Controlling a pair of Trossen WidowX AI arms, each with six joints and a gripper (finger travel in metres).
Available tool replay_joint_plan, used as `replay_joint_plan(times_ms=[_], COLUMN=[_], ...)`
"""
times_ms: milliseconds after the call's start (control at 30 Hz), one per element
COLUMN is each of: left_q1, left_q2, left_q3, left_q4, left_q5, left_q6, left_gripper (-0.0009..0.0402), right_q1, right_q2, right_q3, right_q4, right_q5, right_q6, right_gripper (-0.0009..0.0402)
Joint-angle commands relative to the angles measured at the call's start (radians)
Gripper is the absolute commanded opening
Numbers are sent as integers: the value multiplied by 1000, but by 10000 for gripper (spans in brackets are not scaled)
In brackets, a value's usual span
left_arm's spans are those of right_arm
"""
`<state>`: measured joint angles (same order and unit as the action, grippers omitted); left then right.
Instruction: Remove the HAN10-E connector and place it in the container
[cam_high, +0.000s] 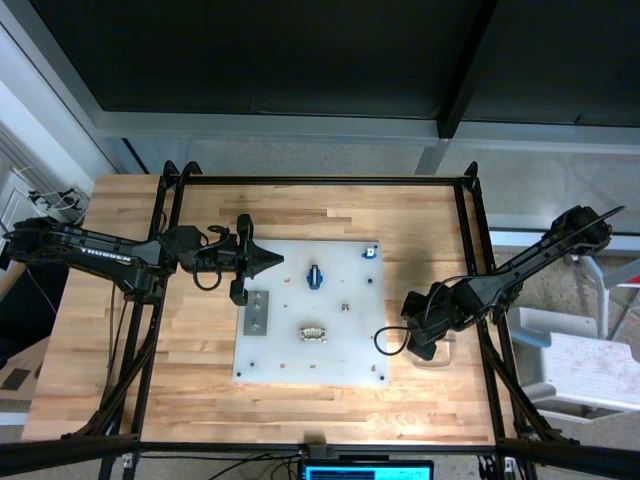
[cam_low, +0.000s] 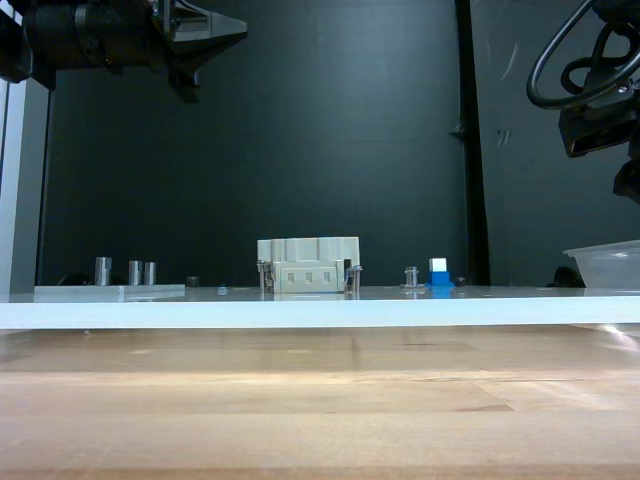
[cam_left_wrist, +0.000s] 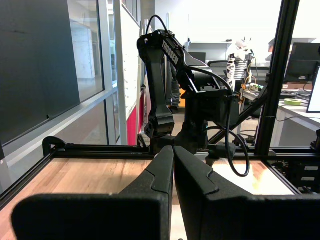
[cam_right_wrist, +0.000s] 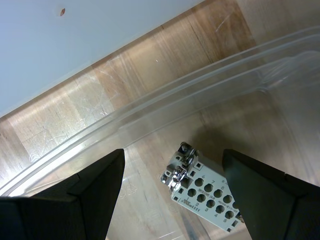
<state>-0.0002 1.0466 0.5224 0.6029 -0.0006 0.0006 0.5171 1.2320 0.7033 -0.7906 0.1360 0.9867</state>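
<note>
**Connector lies loose in the container, with the right gripper spread wide above it.**

The right gripper (cam_right_wrist: 172, 155) hangs over the container (cam_right_wrist: 165, 102), which stands on the bench just beside the right edge of the white board (cam_high: 350, 300). Its fingers are wide apart and grip nothing. The connector (cam_right_wrist: 202, 192) lies on the container's floor below the gap, holed face up, nearer one finger than the other and touching neither. From that, the placing looks done, and the wide spread would let the arm lift away without catching the part. The left gripper (cam_high: 272, 262) is held high over the board's far left corner, fingers pressed together and empty, probably parked out of the way. A beige housing (cam_high: 313, 334) stands on the board towards its near edge.
</note>
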Motion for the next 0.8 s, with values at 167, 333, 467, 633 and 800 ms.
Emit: replay_joint_plan(times_ms=[167,333,467,633,800], left_q1=[0,0,0,0,0], left_q2=[0,0,0,0,0], left_q3=[0,0,0,0,0], left_q4=[0,0,0,0,0], left_q5=[0,0,0,0,0], left_q6=[0,0,0,0,0], left_gripper=[0,0,0,0,0], right_q1=[0,0,0,0,0], right_q2=[0,0,0,0,0], right_q3=[0,0,0,0,0], right_q4=[3,5,8,13,18], right_q5=[0,0,0,0,1], right_q6=[0,0,0,0,0], right_gripper=[275,275,275,275,275])
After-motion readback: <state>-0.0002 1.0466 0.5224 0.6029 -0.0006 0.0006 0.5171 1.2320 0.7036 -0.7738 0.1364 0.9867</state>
